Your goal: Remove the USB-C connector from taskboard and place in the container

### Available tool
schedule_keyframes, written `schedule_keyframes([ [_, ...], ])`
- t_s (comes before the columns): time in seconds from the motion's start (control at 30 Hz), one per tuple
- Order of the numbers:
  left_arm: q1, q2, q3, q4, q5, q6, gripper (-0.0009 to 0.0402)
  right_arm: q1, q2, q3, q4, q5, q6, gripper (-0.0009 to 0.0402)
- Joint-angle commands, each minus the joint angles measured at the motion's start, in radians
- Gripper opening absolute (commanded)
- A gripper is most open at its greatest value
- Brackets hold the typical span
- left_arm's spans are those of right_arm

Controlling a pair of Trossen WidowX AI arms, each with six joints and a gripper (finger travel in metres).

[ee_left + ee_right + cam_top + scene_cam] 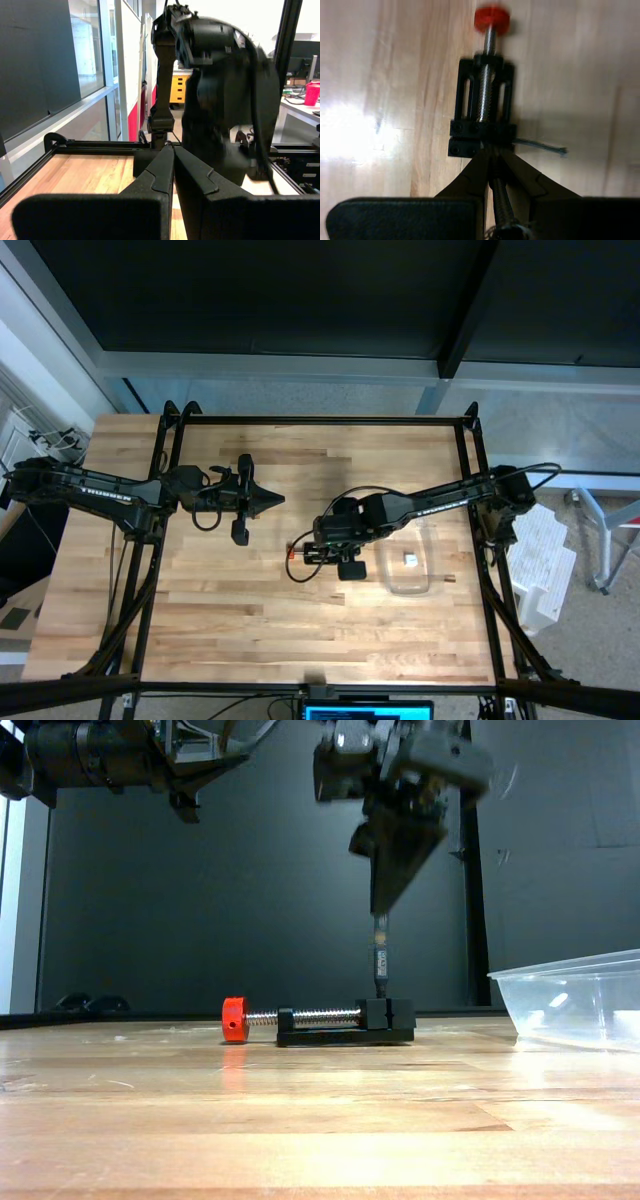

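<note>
Pale wooden table (250, 640) under a black metal frame (320, 421), dark panels behind, and both arms are out over the boards.

Right arm (440, 502) first: it stretches in from the right edge, wrist bent so the right gripper (379, 908) points straight down near the table's middle. Its fingers are pinched almost together on the USB-C connector (380, 965), which hangs upright below the tips. The plug's lower end meets the top of the taskboard (345, 1020); I can't tell whether it is seated there or just clear.

The taskboard lies flat near the table's middle, its red-orange knob (234, 1019) toward the left edge. A thin grey wire (540, 145) trails off the block's side. Between the taskboard and the right edge sits the container (398, 583), near the block but apart from it, with a small white cube (410, 559) inside.

Now the left arm (100, 495): it reaches in level from the left edge, held high above the wood, well apart from the taskboard. The left gripper (275, 500) points toward the right edge, fingers pressed together with nothing between them.

White lettering on the left arm reads TROSSEN; the right arm carries similar lettering I can't make out. A pale patch on the connector may be a label, unreadable.
</note>
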Motion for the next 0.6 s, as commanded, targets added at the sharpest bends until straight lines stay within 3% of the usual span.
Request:
schedule_keyframes([
  [0.03, 0.000, 0.000, 0.000, 0.000, 0.000, 0.000, 0.0000, 0.001, 0.006, 0.030, -0.024, -0.001, -0.005, 0.0000],
  [0.37, 0.000, 0.000, 0.000, 0.000, 0.000, 0.000, 0.0000, 0.002, 0.001, 0.082, -0.080, -0.002, -0.005, 0.0000],
  [0.6, 0.000, 0.000, 0.000, -0.001, 0.000, 0.000, 0.0000, 0.039, -0.058, 0.055, -0.091, -0.001, 0.045, 0.0000],
])
